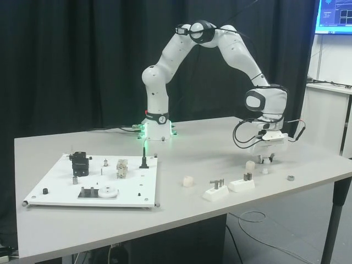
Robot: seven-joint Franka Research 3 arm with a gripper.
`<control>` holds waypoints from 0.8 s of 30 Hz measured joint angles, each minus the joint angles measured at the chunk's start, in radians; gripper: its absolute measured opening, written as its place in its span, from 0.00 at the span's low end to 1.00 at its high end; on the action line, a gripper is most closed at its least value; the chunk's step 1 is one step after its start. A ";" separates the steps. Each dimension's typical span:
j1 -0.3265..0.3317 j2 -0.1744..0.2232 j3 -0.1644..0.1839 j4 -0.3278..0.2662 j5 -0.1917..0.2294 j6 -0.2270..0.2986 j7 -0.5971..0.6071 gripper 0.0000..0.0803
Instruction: Pick medium gear.
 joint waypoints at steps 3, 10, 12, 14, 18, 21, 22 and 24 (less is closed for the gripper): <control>0.000 0.000 0.000 0.000 0.000 0.000 -0.001 0.49; -0.005 -0.004 0.000 0.002 0.000 0.000 -0.003 0.49; -0.009 -0.009 0.000 0.004 -0.001 0.000 -0.008 0.49; -0.014 -0.018 0.000 0.005 -0.001 -0.003 -0.016 0.49; -0.026 -0.042 -0.001 0.005 -0.001 -0.015 -0.032 0.49; -0.034 -0.062 -0.002 0.005 -0.002 -0.033 -0.042 0.49; -0.036 -0.069 -0.003 0.005 -0.002 -0.039 -0.047 0.49; -0.040 -0.081 -0.003 0.005 -0.002 -0.050 -0.054 0.49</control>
